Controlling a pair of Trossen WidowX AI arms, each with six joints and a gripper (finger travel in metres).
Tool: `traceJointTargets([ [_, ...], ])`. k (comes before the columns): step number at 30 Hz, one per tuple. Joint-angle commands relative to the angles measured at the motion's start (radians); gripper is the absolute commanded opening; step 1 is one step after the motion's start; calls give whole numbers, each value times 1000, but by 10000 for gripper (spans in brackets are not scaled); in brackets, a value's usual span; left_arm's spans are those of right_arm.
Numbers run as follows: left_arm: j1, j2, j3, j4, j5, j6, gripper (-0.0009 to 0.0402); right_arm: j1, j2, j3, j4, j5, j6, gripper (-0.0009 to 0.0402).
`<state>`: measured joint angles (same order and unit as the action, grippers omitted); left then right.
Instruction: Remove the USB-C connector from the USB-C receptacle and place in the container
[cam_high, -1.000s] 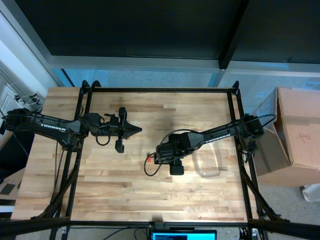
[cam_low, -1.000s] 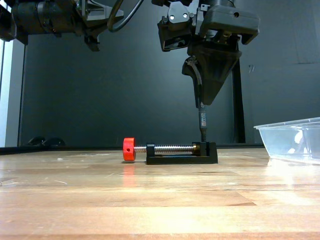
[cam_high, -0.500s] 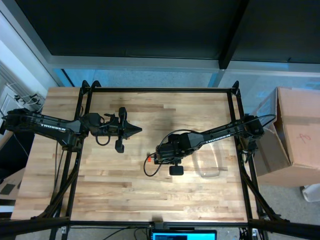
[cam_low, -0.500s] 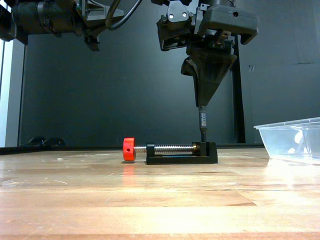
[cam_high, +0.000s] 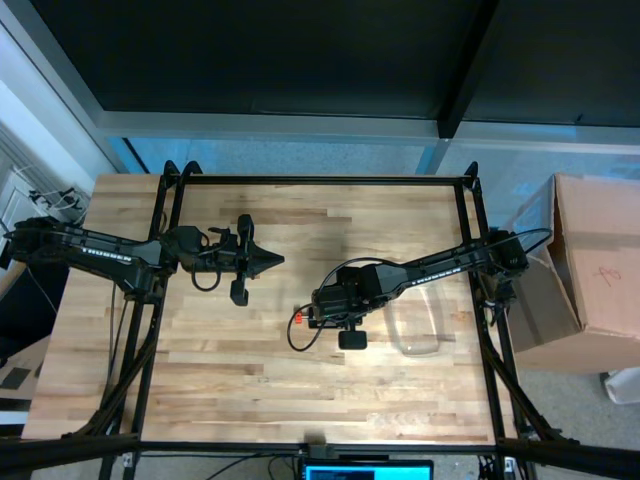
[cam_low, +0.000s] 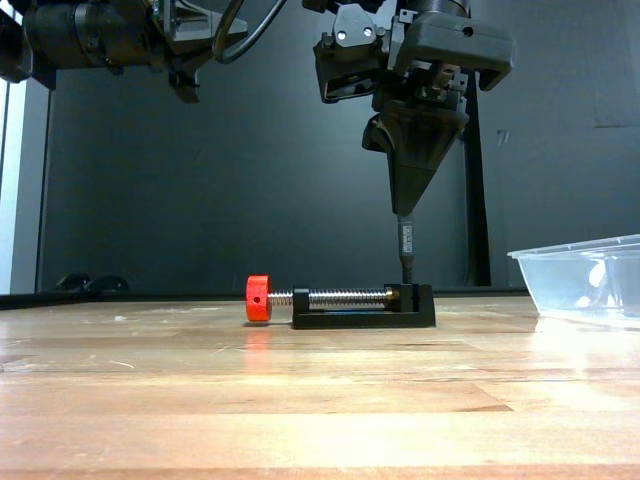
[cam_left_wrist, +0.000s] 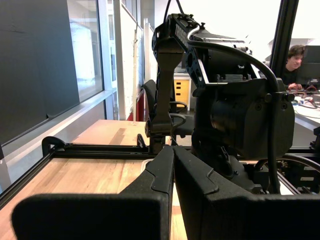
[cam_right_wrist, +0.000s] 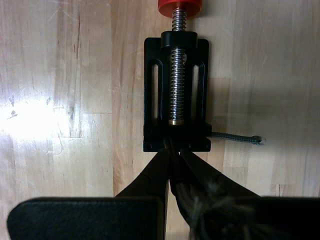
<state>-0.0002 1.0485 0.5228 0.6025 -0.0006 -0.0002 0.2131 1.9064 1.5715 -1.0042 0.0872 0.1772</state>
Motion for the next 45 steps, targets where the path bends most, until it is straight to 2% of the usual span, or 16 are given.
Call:
traceJointTargets([
  [1,0,0,0,0,0,0,0,0,-16,1,-1,2,1,0],
  [10,0,1,0,0,0,0,0,0,-44,35,-43,2,2,0],
  [16,0,1,0,0,0,0,0,19,-90,-10,-49,1,2,0],
  [36,0,0,0,0,0,0,0,136,-583,-533,-20,1,25,2],
  [41,0,1,0,0,0,0,0,161,-682,-659,-20,2,63,15],
  [45,0,0,0,0,0,0,0,165,-717,-743,-7,-2,97,35],
])
